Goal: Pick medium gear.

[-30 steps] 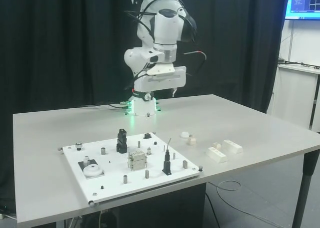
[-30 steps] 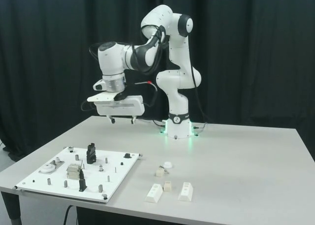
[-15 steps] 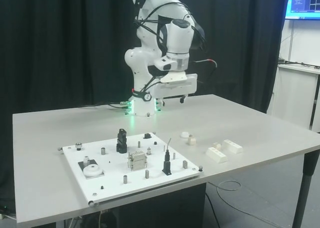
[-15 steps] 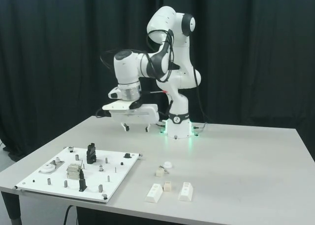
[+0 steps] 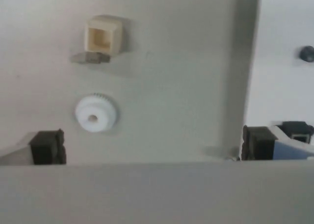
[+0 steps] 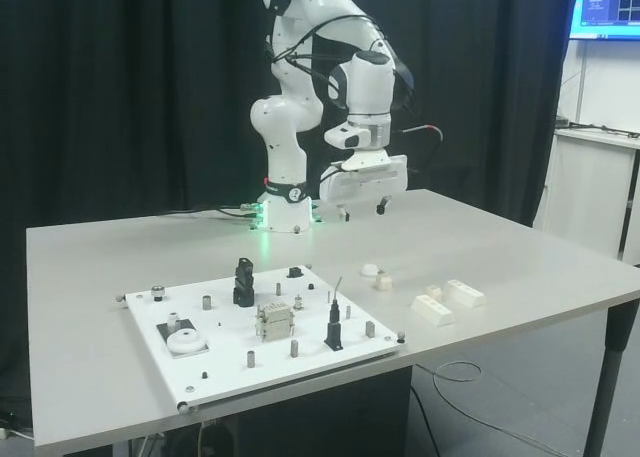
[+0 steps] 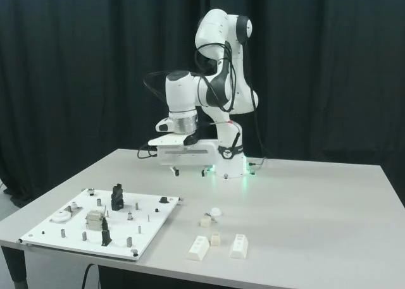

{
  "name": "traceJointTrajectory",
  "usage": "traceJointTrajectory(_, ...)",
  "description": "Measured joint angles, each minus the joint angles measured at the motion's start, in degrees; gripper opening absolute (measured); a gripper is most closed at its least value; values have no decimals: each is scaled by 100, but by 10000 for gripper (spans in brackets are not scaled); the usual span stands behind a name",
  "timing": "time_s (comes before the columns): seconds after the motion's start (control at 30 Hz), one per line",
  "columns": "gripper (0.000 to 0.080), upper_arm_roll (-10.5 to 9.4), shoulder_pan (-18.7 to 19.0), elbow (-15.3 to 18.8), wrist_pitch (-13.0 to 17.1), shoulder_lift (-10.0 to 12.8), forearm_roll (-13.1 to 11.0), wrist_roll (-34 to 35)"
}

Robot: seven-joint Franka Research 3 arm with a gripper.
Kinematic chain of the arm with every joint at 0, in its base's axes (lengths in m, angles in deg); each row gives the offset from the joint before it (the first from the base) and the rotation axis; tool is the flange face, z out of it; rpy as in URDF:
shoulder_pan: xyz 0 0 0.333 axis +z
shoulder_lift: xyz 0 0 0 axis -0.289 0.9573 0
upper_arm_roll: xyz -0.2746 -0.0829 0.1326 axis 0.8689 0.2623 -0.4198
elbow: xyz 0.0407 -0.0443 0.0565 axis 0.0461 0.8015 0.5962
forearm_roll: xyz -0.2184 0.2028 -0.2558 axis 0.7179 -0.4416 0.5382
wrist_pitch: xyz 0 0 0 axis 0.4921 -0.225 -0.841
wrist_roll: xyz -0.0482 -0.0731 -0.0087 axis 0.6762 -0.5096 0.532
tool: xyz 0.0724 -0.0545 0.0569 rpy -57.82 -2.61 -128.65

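**Lining up over the medium gear**

I have the gripper (image 6: 360, 211) high above the grey table (image 7: 316, 200), its fingertips (image 5: 47, 146) spread wide with nothing between them. The medium gear (image 5: 95, 113) lies flat on the table, on its own, between the white board (image 6: 265, 332) and the two white blocks (image 6: 448, 300), with a small square block (image 5: 102, 35) just beside it. In the first room view I see it as a small white disc (image 6: 370, 270) near the board's far corner.

To do this well, I judge I must first centre the gripper over the gear: in the wrist view it sits close to one fingertip, not midway. Then I would descend straight, keep the jaws wide until they bracket the toothed rim, and close gently across the diameter, staying clear of the square block.

The gear is round, so it has no long axis along the table; its bore axis points straight up, hole facing the camera.
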Motion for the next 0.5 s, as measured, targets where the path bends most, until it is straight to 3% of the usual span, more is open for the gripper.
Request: traceJointTrajectory(0.5, 800, -46, 212, 430, 778, -74, 5, 196)
